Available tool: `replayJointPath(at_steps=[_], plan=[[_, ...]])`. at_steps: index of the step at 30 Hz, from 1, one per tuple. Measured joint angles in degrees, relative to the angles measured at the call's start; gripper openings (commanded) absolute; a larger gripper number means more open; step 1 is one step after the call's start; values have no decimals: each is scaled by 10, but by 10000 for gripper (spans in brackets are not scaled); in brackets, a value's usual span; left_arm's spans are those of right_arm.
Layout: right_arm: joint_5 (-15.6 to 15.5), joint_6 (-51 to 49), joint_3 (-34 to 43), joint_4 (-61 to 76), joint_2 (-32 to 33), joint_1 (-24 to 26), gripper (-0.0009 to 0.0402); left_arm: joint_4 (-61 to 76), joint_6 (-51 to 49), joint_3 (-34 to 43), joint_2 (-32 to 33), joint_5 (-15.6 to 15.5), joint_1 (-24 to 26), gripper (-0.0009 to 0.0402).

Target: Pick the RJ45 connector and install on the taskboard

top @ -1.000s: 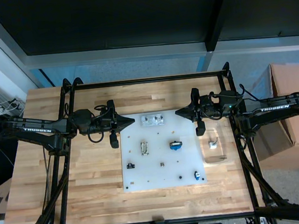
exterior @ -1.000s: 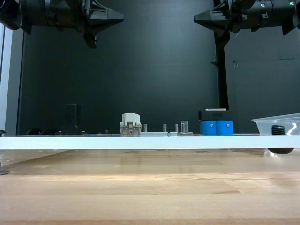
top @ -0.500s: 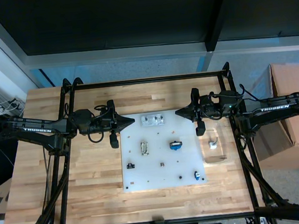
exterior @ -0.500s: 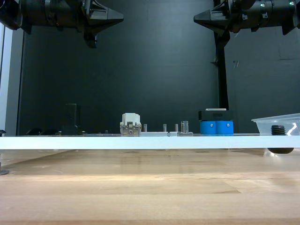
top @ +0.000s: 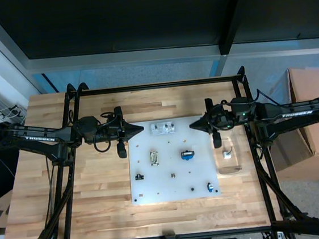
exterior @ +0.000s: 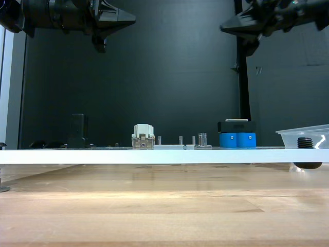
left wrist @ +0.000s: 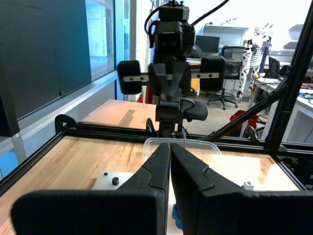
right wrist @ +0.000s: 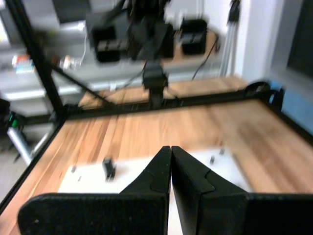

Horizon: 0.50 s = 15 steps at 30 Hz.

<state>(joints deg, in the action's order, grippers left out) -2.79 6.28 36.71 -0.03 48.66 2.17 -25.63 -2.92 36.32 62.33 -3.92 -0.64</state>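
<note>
The RJ45 connector (top: 227, 154), small and pale, lies free in a clear plastic tray (top: 233, 168) just right of the white taskboard (top: 171, 181). My right gripper (top: 192, 125) is shut and empty. It hovers high over the board's far right corner, left of and beyond the tray. My left gripper (top: 141, 129) is shut too, with nothing in it, and hangs over the board's far left corner. Each wrist view shows its own fingers pressed together, the left gripper (left wrist: 169, 147) and the right gripper (right wrist: 170, 148). Both gripper tips sit well above the board in the low view.
The board carries a blue fixture (top: 186, 155), a beige connector block (top: 154, 158), a metal pair at the far edge (top: 163, 128) and small parts near the front. A black frame (top: 156, 86) rings the table. A cardboard box (top: 313, 115) stands at the right.
My right gripper has shifted a little to the right, toward the tray, and its wrist view is blurred with motion. The left arm and the connector have not moved.
</note>
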Motion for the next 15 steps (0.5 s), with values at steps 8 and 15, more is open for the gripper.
replayJointPath(at_steps=[8, 15], plan=[[0, -6, 66, 256, -30, -47, 0, 0, 0, 0, 0, 0, 0, 0], [28, 13, 109, 447, -33, -95, 0, 0, 0, 0, 0, 0, 0, 0]])
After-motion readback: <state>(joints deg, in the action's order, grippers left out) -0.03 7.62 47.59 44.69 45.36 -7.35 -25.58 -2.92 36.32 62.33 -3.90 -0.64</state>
